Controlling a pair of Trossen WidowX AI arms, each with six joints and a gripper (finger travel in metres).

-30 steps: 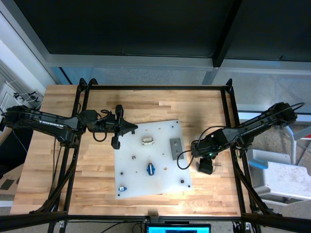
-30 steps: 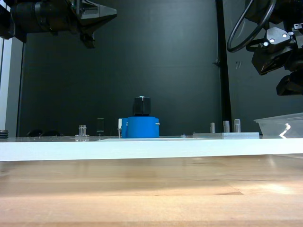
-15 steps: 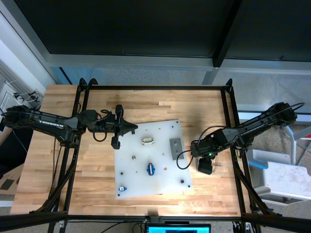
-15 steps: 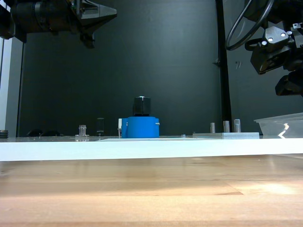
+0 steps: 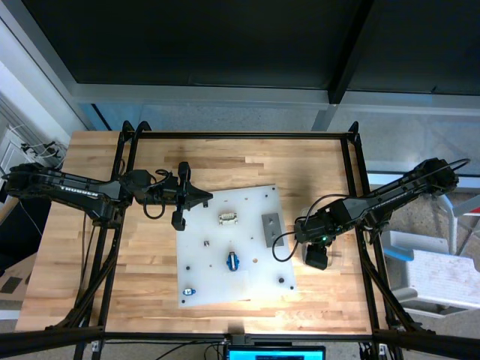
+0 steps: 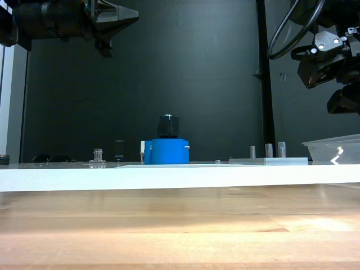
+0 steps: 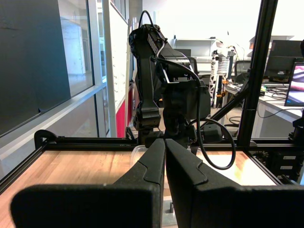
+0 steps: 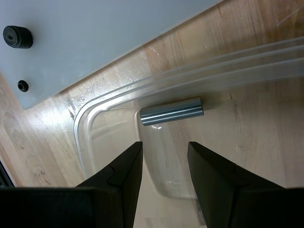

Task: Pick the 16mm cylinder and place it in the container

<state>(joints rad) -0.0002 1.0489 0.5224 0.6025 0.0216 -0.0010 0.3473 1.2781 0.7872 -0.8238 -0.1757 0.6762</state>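
The 16mm cylinder, a short silvery metal peg, lies on its side inside the container, a clear tub on the wood just right of the white board. My right gripper hangs open directly above it, with nothing between its fingers. In the high view this gripper sits off the board's right edge, and the low view shows the tub under it. My left gripper is shut on nothing and held high over the board's left edge.
The white board carries a grey metal block with three upright pegs, a blue part with a black cap, a smaller blue part and small fittings. A black frame surrounds the table.
My right gripper has risen slightly above the container. The left arm has not moved.
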